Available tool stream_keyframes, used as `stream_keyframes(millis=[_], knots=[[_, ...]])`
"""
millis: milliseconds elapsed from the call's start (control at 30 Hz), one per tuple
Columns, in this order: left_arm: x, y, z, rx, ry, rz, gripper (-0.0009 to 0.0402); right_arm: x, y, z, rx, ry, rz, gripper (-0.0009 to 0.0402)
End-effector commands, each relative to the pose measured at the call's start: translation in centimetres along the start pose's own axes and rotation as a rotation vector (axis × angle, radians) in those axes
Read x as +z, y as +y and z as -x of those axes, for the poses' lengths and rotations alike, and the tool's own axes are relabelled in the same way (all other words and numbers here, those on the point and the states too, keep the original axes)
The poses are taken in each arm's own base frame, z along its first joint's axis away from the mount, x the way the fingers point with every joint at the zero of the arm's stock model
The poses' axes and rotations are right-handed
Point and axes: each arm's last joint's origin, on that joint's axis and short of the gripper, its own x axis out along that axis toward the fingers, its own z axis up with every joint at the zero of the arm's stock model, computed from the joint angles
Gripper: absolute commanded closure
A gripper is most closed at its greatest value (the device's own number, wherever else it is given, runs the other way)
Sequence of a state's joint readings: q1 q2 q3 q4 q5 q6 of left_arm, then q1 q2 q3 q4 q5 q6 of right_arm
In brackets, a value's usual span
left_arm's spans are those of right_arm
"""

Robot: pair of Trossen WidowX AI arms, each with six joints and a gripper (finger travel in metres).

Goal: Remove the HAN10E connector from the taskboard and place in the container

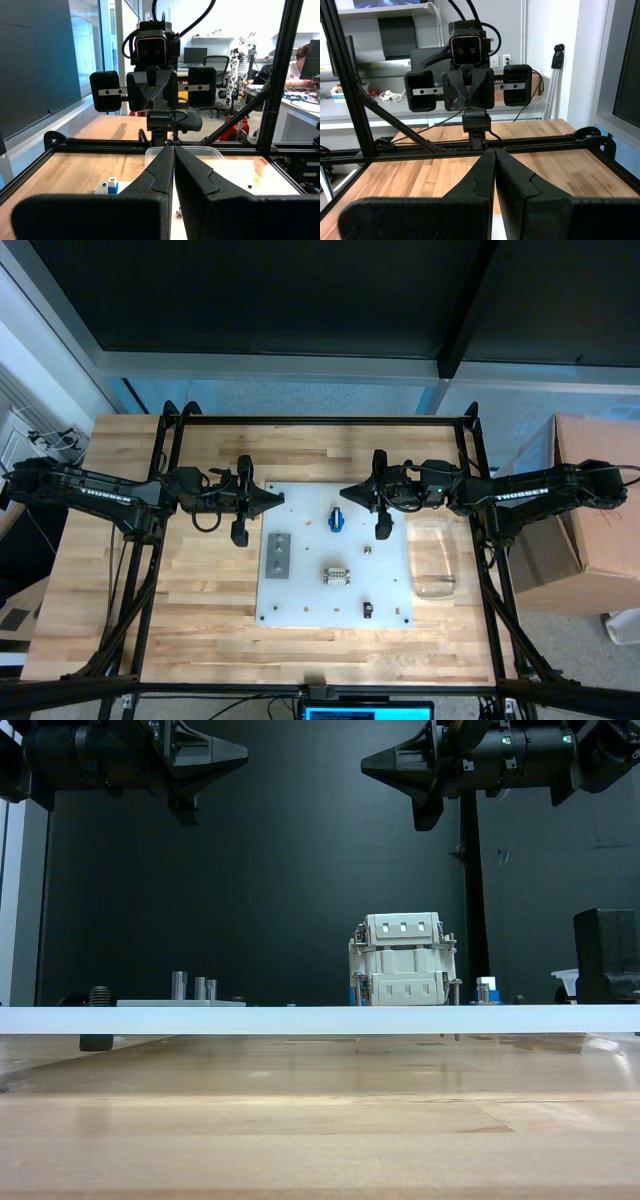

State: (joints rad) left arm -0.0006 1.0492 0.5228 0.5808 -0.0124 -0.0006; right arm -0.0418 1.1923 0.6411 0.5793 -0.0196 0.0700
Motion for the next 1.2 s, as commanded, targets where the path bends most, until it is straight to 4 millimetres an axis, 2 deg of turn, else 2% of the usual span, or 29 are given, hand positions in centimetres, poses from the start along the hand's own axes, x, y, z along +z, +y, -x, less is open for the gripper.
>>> stream_keyframes(millis=[33, 633, 1000, 1200], knots=[[0.0, 0.0, 0.0, 0.000, 0.000, 0.000, 0.0393, 0.0, 0.0, 0.0, 0.000, -0.001, 0.000, 0.0393], [0.0, 0.0, 0.0, 0.000, 0.000, 0.000, 0.0393, 0.1, 0.3, -0.1, 0.010, 0.025, -0.036, 0.0393], [0.0, 0.0, 0.0, 0.000, 0.000, 0.000, 0.0393, 1.4, 3.7, -1.2, 0.064, 0.482, -0.008, 0.0393], [0.0, 0.0, 0.0, 0.000, 0.000, 0.000, 0.0393, 1.9, 5.9, -2.5, 0.048, 0.741, 0.020, 0.0393]])
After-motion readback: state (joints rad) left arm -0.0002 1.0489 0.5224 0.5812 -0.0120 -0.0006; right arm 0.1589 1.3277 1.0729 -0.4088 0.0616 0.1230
